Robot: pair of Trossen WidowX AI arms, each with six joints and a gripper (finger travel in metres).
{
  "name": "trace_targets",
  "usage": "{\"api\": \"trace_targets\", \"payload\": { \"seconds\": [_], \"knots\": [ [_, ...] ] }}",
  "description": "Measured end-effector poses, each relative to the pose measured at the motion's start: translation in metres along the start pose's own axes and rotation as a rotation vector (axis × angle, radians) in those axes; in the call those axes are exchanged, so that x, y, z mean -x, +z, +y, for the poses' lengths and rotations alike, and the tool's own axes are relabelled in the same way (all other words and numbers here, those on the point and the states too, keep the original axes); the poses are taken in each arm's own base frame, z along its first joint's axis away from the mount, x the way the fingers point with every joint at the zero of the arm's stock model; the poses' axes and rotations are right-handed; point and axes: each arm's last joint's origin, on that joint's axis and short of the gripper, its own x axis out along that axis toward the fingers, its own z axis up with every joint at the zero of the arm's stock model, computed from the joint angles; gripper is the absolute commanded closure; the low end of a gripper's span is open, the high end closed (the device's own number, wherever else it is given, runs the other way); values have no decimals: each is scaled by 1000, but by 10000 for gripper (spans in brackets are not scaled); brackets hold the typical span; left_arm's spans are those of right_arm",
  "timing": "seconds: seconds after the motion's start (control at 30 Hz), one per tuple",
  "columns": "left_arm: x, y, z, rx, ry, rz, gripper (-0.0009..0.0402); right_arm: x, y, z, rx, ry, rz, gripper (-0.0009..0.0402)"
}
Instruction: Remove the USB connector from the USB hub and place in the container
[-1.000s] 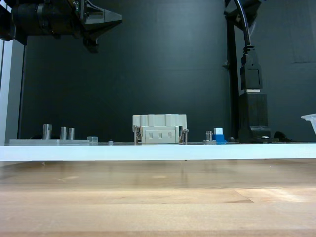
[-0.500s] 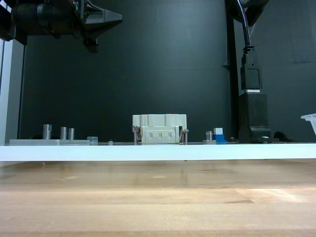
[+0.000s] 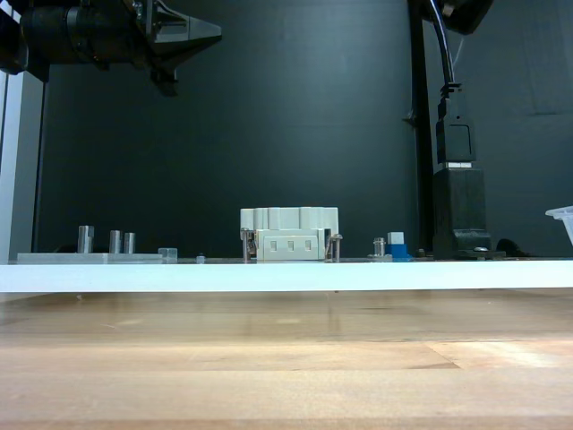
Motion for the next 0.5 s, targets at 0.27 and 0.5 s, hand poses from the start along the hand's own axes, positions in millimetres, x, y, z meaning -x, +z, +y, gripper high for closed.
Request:
{"api": "trace_targets", "payload": {
  "seconds": [0.27,0.5],
  "knots": [
    [0,0,0,0,0,0,392,-11,-7,18,8,-5,56,393],
    [0,0,0,0,0,-1,392,-16,-8,21,-24,-31,55,393]
  ]
}}
